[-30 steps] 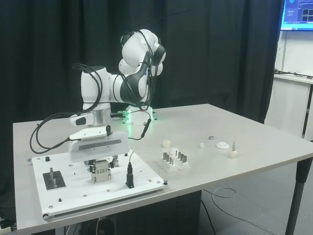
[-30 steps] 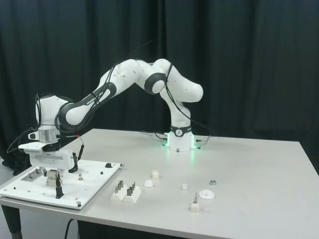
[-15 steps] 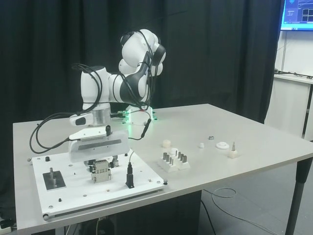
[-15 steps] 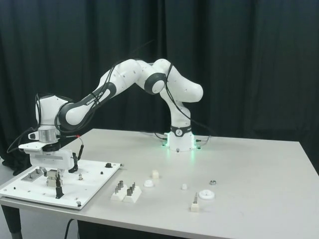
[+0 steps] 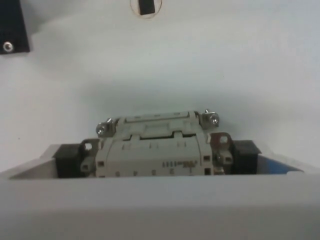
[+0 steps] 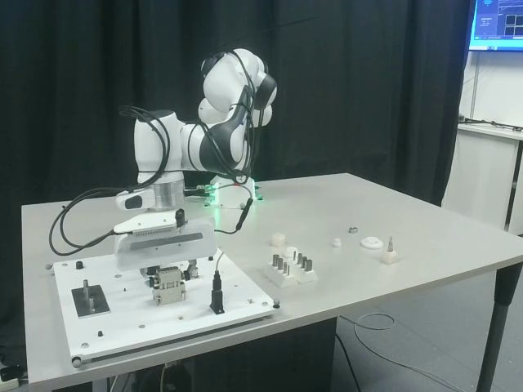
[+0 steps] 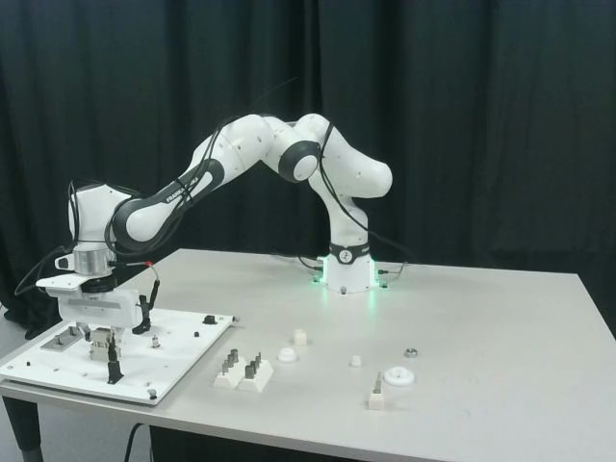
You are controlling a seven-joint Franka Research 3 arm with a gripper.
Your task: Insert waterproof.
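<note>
The waterproof connector [image 5: 155, 150], a pale block with two screws on top, stands on the white board [image 6: 237, 286] near its middle [image 6: 167, 286] [image 7: 99, 342]. My gripper [image 5: 156, 157] hangs directly over it [image 6: 166, 269] [image 7: 96, 332]. One black finger pad [image 5: 67, 160] sits against one end of the connector, and a second pad [image 5: 245, 152] sits against the other end. The gripper is shut on the connector. A broad white plate on the hand hides the fingers in both room views.
On the board, a black upright plug [image 6: 217, 298] stands just in front of the connector and a metal peg [image 6: 88, 298] stands on a dark plate to the left. Two white racks of pins [image 6: 290, 268], a white disc [image 6: 372, 242] and small parts lie on the grey table.
</note>
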